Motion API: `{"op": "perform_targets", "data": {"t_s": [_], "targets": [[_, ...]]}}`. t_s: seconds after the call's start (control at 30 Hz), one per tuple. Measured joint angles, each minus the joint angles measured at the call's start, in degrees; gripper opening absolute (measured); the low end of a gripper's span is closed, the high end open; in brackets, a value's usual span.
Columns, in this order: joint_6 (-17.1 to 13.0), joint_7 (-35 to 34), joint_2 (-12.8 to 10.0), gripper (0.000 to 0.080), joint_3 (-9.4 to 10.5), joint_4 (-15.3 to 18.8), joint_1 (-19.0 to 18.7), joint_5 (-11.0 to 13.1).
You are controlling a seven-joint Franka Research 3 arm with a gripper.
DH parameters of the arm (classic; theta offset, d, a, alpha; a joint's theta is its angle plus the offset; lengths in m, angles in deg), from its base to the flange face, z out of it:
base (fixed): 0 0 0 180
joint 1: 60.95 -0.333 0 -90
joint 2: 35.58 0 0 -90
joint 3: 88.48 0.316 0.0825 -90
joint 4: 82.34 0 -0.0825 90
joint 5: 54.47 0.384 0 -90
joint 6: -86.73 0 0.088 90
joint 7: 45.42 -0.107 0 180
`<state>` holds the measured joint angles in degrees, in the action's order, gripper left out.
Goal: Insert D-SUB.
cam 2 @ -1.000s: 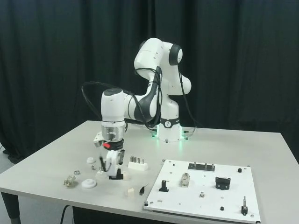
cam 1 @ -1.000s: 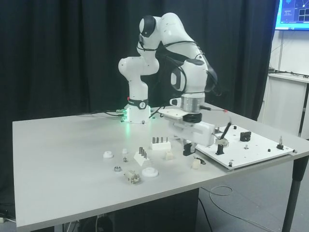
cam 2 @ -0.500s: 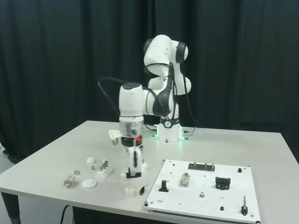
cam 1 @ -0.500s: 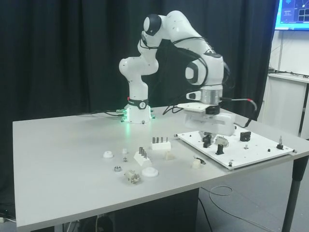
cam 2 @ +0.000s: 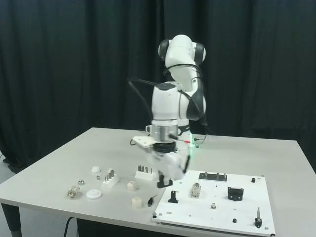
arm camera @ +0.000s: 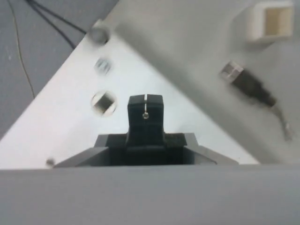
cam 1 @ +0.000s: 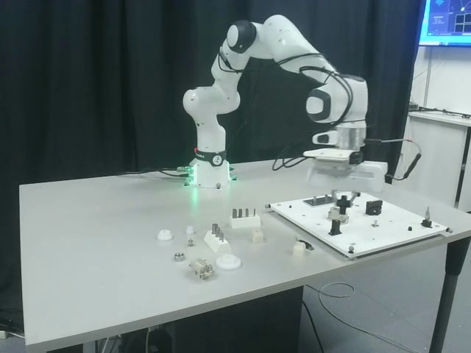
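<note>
A small metal D-SUB connector (cam 1: 200, 268) (cam 2: 74, 191) lies on the grey table near its front edge, far from the arm. Its metal socket (cam 2: 196, 190) (cam 1: 337, 214) sits on the white board (cam 2: 217, 217) (cam 1: 397, 228). My gripper (cam 2: 162, 182) (cam 1: 343, 197) hangs tilted over the board's corner nearest the loose parts, beside a black bracket (cam 2: 173, 196). In the wrist view my gripper (arm camera: 146, 101) is shut, with nothing showing between the black fingers (arm camera: 138, 123). The bare board (arm camera: 70, 126) lies below.
A black USB plug (arm camera: 233, 72) (cam 2: 149, 201) and a white cube (arm camera: 269, 21) (cam 2: 137, 201) lie just off the board's edge. Two white peg holders (cam 1: 243, 218) (cam 1: 217, 239), white discs (cam 1: 229, 262) and small nuts stand mid-table. The floor shows past the table edge.
The arm has swung from above the loose parts on the table over to the white board and has risen. The D-SUB connector has stayed where it lay.
</note>
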<state>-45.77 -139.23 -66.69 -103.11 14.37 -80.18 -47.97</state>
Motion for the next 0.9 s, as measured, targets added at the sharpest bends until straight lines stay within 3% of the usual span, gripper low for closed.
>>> {"op": "perform_targets", "data": {"t_s": [0.4, 0.9], "targets": [[0.03, 4.5, 0.55, 0.0153, 0.05, 0.11, -5.83, -1.75], [0.36, 17.46, 0.76, 0.0153, 0.09, 0.4, -12.44, -2.77]]}}
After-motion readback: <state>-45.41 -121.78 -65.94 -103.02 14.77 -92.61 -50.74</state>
